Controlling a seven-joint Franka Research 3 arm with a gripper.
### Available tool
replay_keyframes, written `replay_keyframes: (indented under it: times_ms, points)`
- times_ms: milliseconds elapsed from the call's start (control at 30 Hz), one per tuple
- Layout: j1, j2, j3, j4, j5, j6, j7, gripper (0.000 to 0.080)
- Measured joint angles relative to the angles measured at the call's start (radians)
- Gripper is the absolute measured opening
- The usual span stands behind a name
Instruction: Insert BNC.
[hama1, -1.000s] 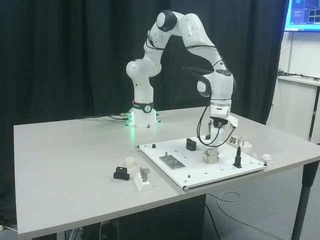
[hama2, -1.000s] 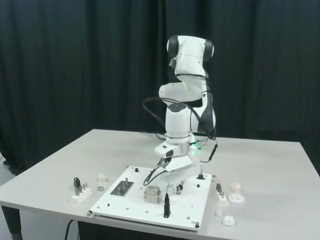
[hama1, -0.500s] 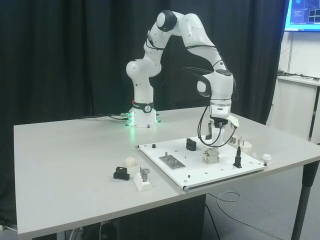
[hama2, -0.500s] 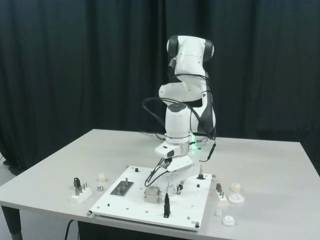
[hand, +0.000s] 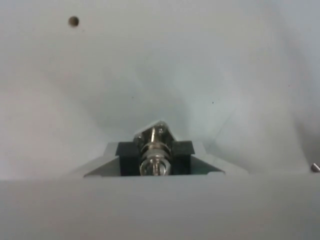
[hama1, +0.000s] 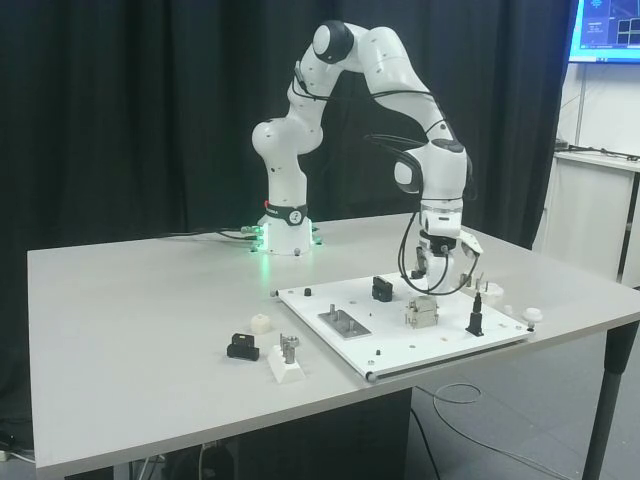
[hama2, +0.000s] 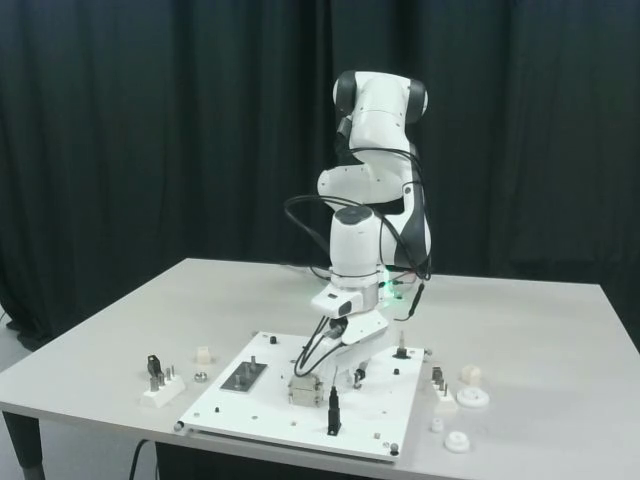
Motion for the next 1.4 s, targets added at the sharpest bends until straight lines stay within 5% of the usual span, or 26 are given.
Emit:
replay_keyframes:
  times_ms: [1400]
  points:
    - [-0.005,0.000,0.005,0.003,-0.002,-0.004,-0.326,0.0123]
